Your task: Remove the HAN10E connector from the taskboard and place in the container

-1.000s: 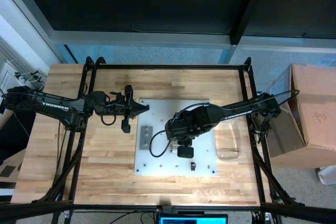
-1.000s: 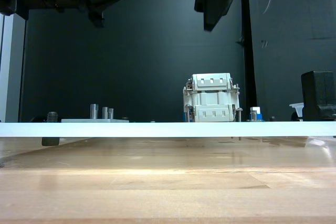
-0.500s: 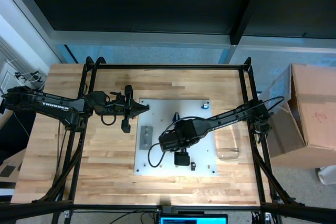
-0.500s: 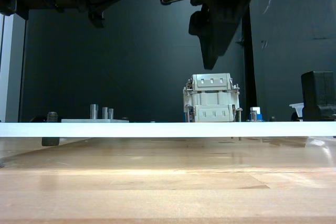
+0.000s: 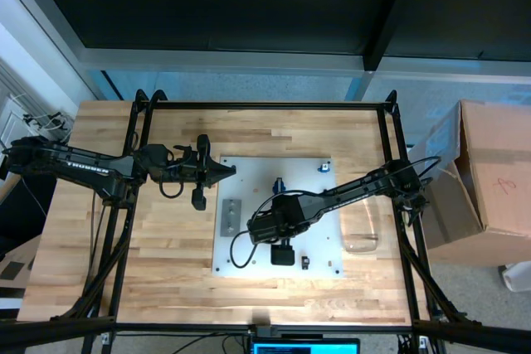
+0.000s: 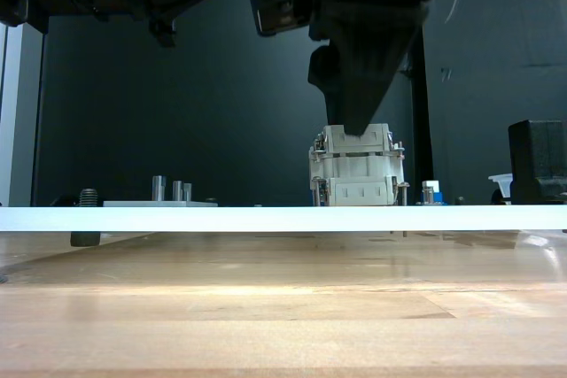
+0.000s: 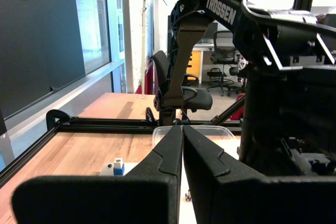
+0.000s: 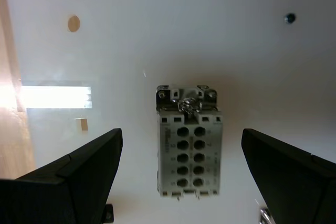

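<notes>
Hovering: right gripper (image 8: pixel 181 137) over seated HAN10E connector (image 6: pixel 357 179), fingers (image 8: pixel 79 177) wide | left gripper (image 7: pixel 182 127) over taskboard (image 5: pixel 249 173) edge, fingers (image 7: pixel 164 162) together

The high camera looks down from the near edge onto the white square task board (image 5: pixel 249 176); the low one faces level along it. Through the wide-apart right gripper (image 8: pixel 181 131), its wrist camera looks closely down on the grey ten-pin HAN10E connector (image 8: pixel 188 153), shared with the low view. The pressed-together left gripper (image 7: pixel 182 128) has its camera facing level across the pale wooden table (image 7: pixel 89 153).

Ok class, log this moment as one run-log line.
HAN10E connector: upright in seat | right gripper: open, straddling it | left gripper: shut, hovering over taskboard left edge
</notes>
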{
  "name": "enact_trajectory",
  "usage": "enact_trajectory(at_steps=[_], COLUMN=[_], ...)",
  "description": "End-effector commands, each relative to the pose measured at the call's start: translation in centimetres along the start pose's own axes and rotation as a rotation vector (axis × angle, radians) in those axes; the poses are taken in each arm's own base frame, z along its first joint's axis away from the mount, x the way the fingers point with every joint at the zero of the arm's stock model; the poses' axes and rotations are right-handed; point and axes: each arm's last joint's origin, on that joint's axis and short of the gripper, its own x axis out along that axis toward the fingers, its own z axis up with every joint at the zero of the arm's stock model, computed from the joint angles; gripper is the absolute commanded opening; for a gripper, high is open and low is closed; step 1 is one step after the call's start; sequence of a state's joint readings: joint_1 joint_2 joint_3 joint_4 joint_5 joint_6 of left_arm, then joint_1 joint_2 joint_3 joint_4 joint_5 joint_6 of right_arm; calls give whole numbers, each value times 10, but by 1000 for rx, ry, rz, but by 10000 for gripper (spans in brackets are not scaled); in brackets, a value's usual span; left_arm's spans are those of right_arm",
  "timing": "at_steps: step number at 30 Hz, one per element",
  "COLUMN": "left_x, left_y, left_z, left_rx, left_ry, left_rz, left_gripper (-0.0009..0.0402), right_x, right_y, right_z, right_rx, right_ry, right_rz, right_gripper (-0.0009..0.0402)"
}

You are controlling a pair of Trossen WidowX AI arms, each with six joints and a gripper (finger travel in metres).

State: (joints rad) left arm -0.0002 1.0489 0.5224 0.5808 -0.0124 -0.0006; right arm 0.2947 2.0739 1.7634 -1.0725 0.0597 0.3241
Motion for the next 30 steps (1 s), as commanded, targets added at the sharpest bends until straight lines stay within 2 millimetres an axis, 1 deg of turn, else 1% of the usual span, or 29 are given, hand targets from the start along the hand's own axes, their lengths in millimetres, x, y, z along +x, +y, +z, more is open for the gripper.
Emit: enact_trajectory(at_steps=[1,3,6,17,21,25,30], left_x=[0,0,0,0,0,0,0], left_y=[0,0,0,0,0,0,0], left_z=[0,0,0,0,0,0,0], left_rx=[0,0,0,0,0,0,0], left_ry=[0,0,0,0,0,0,0], left_rz=[0,0,0,0,0,0,0], left_gripper=[0,0,0,0,0,0,0], right_x=[5,6,7,6,6,4,-1], right_y=[-1,-1,-1,-2,-2,-1,-2], right_z=[-1,-2,-2,-3,-3,-3,-3], right_rx=[1,2,2,1,-1,-1,0], right_ry=[0,1,3,7,7,2,-9], right_rz=[0,-1,-2,-3,-3,-2,2], right_gripper=[316,306,275,116,68,33,9])
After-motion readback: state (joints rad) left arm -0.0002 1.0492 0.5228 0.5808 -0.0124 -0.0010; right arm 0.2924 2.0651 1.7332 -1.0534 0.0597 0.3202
